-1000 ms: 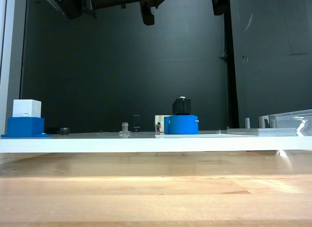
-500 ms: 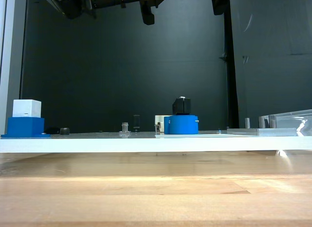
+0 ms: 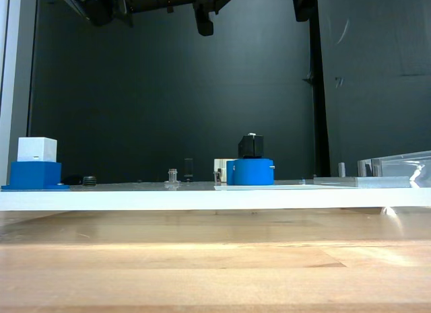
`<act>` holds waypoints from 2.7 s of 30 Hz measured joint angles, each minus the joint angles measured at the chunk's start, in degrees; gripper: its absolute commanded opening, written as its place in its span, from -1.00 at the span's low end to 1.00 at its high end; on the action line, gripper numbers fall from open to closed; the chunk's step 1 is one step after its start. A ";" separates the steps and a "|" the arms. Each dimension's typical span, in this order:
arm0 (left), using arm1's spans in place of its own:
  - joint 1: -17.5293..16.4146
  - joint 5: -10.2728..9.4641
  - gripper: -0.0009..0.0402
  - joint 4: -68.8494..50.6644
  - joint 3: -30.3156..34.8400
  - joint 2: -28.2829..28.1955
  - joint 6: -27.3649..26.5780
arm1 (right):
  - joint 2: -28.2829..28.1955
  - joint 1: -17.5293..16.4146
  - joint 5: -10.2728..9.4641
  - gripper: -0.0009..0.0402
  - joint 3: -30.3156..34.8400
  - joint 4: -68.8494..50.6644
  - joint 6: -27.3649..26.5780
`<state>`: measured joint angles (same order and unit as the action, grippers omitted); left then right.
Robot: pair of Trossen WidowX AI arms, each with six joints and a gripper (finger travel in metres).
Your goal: Pick the 16mm cylinder and install on the taskboard
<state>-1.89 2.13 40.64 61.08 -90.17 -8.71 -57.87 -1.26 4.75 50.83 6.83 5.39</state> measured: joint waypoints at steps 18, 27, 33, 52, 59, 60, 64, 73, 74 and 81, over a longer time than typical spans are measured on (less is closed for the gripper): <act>-0.13 -0.04 -0.39 -18.25 -7.19 13.64 0.92 | -7.39 -4.39 -0.28 -0.92 10.16 -32.41 3.85; -0.20 -0.02 -0.47 -22.18 -7.19 15.26 2.23 | -16.52 -10.38 -0.17 -0.92 15.37 -45.11 7.67; -0.13 0.00 -0.49 -22.36 -7.19 15.26 2.25 | -25.31 -13.64 0.13 -0.92 22.38 -55.67 8.44; -0.13 0.00 -0.49 -22.43 -7.19 15.23 2.19 | -45.24 -17.88 -1.36 -0.92 36.79 -69.51 12.83; -0.13 0.00 -0.49 -22.38 -7.19 15.23 2.19 | -49.68 -17.92 -1.60 -0.92 38.45 -71.69 13.46; -0.13 0.00 -0.49 -22.38 -7.19 15.23 2.19 | -50.10 -17.92 -1.77 -0.92 38.62 -71.67 13.55; -0.13 0.00 -0.49 -22.36 -7.19 15.23 2.19 | -51.08 -17.92 -1.99 -0.91 38.88 -71.73 13.64; -0.13 -0.02 -0.49 -22.34 -7.19 15.19 2.19 | -52.50 -17.88 -2.51 -0.91 38.77 -71.04 13.75; -0.13 -0.02 -0.49 -22.34 -7.19 15.19 2.19 | -52.57 -17.88 -2.60 -0.91 38.75 -70.84 13.75; -0.13 -0.02 -0.49 -22.34 -7.19 15.19 2.16 | -52.65 -17.86 -2.82 -0.91 38.73 -70.38 13.81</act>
<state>-2.02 2.11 18.31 53.89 -74.98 -6.55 -110.52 -19.11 1.93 89.56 -63.55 19.20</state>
